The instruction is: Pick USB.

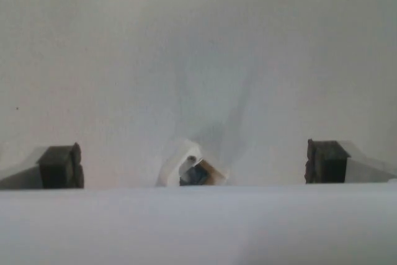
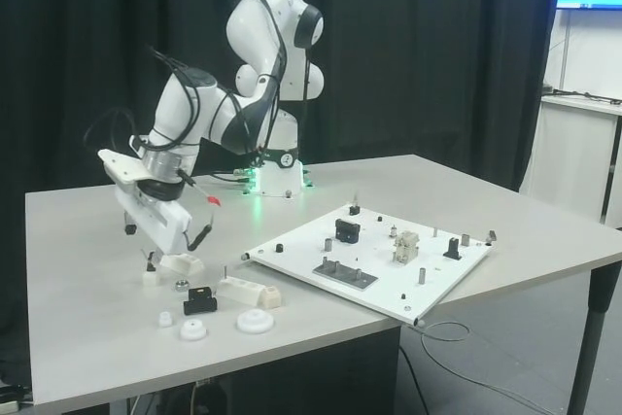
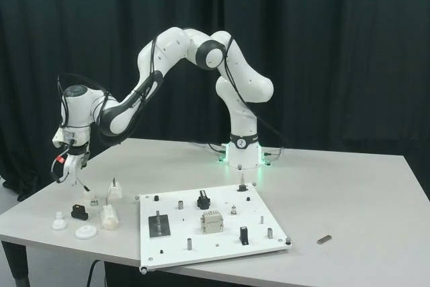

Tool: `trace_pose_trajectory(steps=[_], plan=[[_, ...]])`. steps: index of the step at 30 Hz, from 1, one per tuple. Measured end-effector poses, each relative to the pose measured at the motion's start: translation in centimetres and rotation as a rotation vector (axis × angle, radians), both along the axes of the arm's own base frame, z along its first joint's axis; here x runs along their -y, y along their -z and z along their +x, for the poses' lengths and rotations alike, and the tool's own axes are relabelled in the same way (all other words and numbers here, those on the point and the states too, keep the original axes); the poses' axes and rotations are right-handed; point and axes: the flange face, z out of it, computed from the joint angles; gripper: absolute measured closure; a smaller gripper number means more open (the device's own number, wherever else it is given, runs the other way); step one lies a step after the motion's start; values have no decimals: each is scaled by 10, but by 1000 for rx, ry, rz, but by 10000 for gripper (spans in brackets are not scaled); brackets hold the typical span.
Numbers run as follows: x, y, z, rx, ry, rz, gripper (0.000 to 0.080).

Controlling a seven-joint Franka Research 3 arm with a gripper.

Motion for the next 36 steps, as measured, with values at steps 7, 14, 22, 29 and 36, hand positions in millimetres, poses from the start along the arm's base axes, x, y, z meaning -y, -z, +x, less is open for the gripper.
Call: trace_pose_trajectory(steps=[7,14,22,29,36], plan=[[3,5,-6,46,76,47,3],[1,10,-7,59,151,65,3],[-3,21,-10,25,174,84,3],[-2,31,-13,7,179,89,3],[-1,37,-15,-2,182,90,3]])
